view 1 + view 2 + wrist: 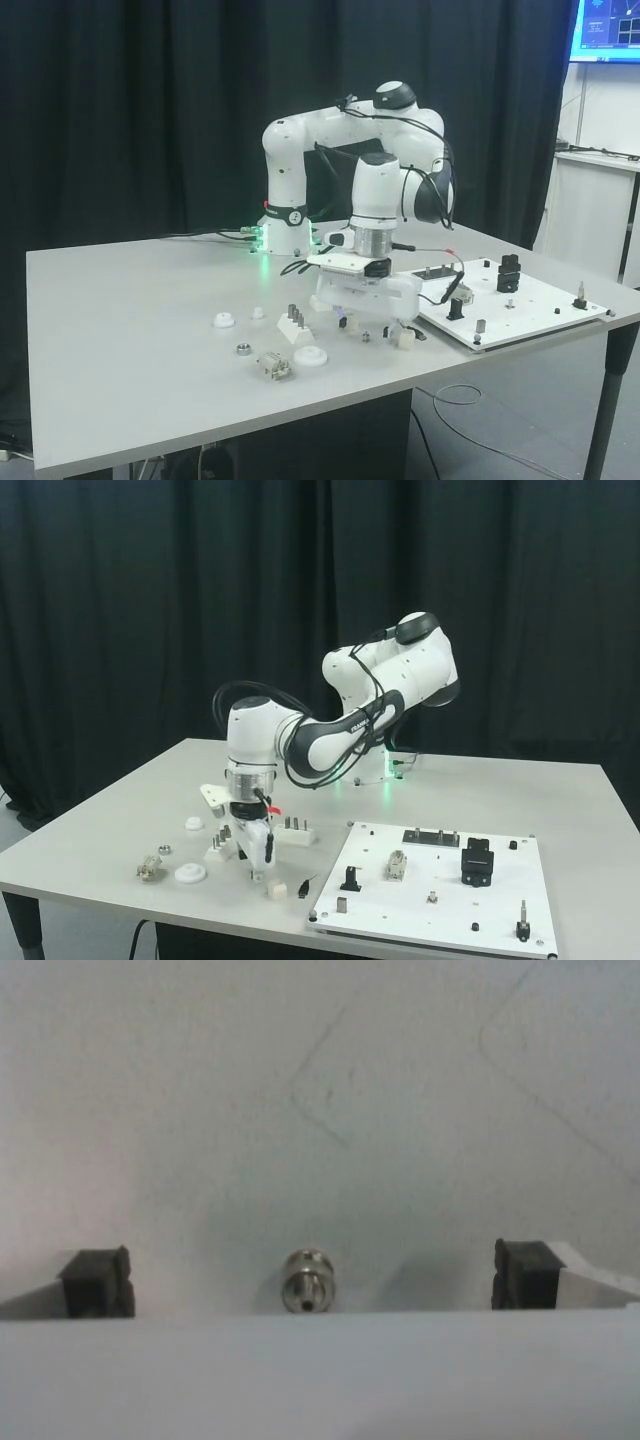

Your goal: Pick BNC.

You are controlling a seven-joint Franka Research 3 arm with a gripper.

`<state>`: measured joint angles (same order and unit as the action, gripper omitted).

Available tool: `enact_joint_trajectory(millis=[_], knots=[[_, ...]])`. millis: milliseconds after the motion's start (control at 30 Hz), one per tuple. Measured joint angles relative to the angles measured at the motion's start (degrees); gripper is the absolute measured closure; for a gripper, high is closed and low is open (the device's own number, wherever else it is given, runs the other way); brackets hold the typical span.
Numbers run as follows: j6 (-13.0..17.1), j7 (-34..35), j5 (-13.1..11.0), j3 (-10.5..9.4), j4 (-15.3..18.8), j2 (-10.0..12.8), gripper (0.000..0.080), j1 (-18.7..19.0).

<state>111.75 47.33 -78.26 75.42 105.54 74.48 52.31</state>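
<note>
BNC lies on the grey worktop, a small metal connector seen in the wrist view midway between the two black fingertips and apart from both. The pincer is spread wide and holds nothing — released, with bare worktop on either side of the connector. Its placing looks deliberate: the arm hangs the wrist straight down over the part, low and close to the surface, so that the fingers can straddle it and close from both sides. Judging from this, the approach is nearly done and the grasp itself is not yet made; what the next step calls for is a short descent and a centred squeeze, since a smooth round body like this may roll or slip if caught off-centre. In the room views, other loose parts sit near the wrist: a white ring, a white disc, a small block with pins and a metal plug nearer the front edge. No bins or trays show; the only carrier is the white board beside the arm — it bears black fixtures and small posts, and the BNC is not on it.
</note>
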Motion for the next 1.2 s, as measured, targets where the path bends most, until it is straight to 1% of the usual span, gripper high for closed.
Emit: enact_joint_trajectory(millis=[300,1200], knots=[[0.0,-0.5,-0.1,-0.32,1.0,0.0,0.0003,0.9],[0.0,-3.8,-0.2,-1.24,1.4,0.0,0.0003,0.9]])
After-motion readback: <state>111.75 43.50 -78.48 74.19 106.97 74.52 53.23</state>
